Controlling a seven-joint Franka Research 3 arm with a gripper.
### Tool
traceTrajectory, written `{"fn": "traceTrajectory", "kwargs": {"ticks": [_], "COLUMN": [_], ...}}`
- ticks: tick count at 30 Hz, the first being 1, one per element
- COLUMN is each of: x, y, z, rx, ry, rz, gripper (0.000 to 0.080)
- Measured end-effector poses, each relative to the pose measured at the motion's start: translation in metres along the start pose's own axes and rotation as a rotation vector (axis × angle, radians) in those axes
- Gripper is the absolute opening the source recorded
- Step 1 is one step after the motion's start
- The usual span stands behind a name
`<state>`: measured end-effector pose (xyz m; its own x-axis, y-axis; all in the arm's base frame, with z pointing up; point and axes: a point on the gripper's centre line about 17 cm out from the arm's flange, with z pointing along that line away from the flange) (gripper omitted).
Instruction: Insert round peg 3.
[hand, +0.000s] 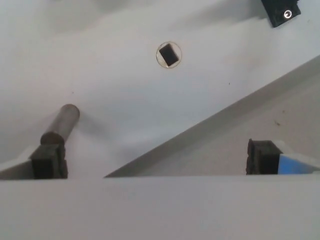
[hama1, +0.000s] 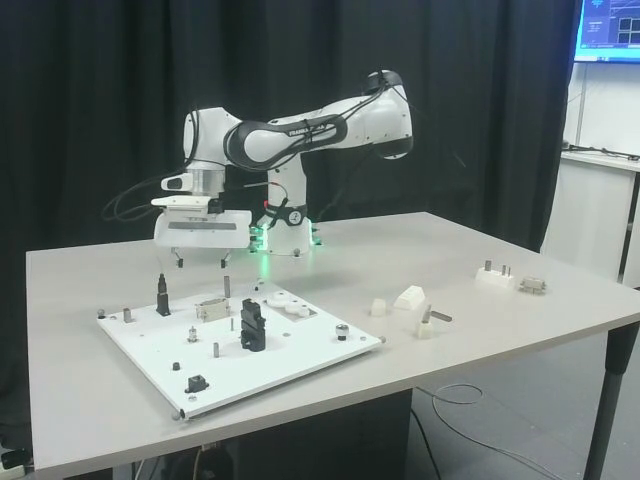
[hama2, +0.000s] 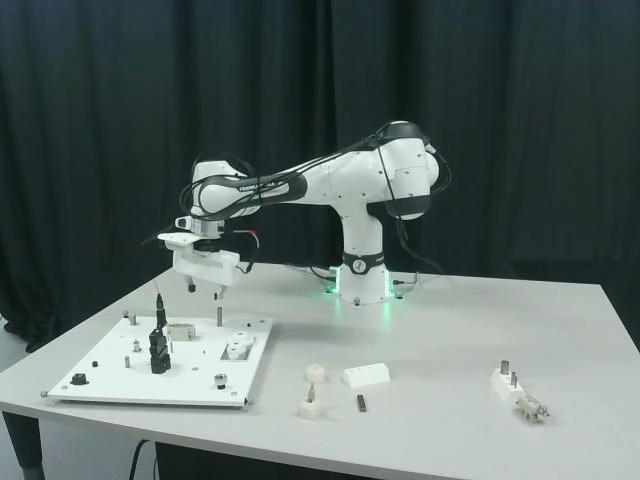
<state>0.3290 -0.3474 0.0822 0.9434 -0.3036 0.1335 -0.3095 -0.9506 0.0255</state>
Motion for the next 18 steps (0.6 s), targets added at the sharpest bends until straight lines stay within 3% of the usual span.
{"fn": "traceTrajectory", "kwargs": {"ticks": [18], "x": [-0.003], "y": [-0.005], "z": [0.012], "rx": [0.016], "ry": [-0.004], "rz": [0.005], "gripper": [0.0800]}}
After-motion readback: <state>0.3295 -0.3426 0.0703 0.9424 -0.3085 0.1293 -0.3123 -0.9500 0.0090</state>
